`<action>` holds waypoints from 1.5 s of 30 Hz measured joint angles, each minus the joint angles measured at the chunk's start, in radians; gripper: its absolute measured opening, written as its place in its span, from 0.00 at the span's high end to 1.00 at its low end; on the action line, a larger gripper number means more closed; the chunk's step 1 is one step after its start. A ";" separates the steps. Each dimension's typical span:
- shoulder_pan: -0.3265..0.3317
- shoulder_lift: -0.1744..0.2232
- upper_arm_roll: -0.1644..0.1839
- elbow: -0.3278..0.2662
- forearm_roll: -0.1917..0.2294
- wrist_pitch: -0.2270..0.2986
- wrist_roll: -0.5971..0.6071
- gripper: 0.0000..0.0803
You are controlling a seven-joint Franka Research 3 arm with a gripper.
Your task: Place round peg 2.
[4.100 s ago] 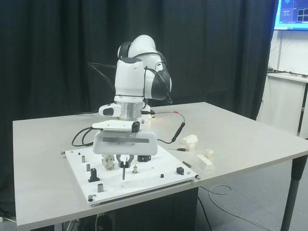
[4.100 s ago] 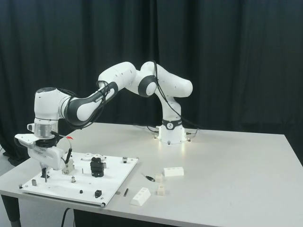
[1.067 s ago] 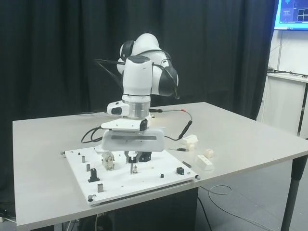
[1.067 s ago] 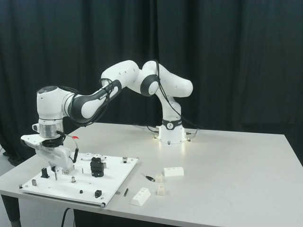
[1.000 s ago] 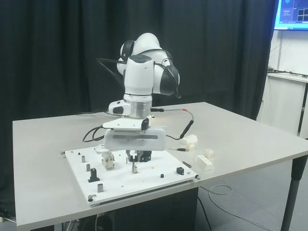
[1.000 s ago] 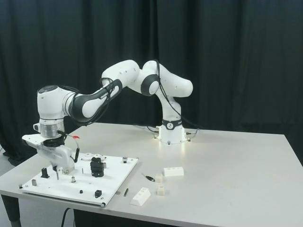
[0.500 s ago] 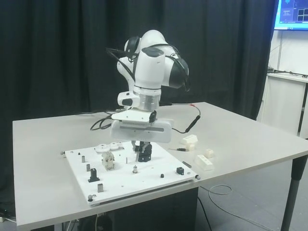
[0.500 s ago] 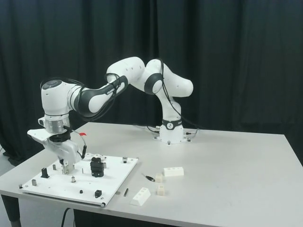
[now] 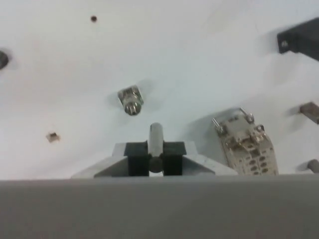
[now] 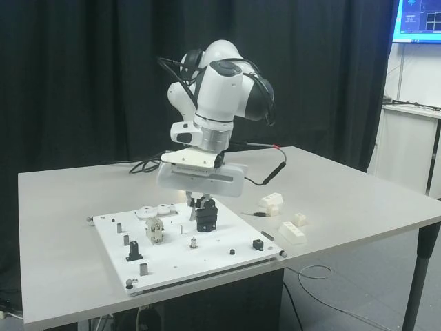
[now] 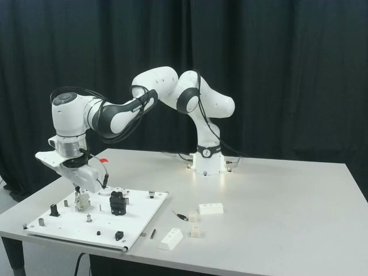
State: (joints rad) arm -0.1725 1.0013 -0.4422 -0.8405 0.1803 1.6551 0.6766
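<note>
up and back goes the arm, claw [image 9: 156, 162] clamped on the peg [image 9: 156, 141], above the board [image 10: 207, 258]; carried, not yet placed.

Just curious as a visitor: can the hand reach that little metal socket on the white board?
Probably yes: the hand, holding a thin grey peg, hangs above the white board, and the small metal socket stands uncovered nearby.
</note>
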 joint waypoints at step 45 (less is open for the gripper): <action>0.002 -0.029 0.054 -0.030 -0.118 -0.274 0.001 0.93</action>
State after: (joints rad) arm -0.1710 0.9724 -0.3886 -0.8704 0.0627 1.3808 0.6777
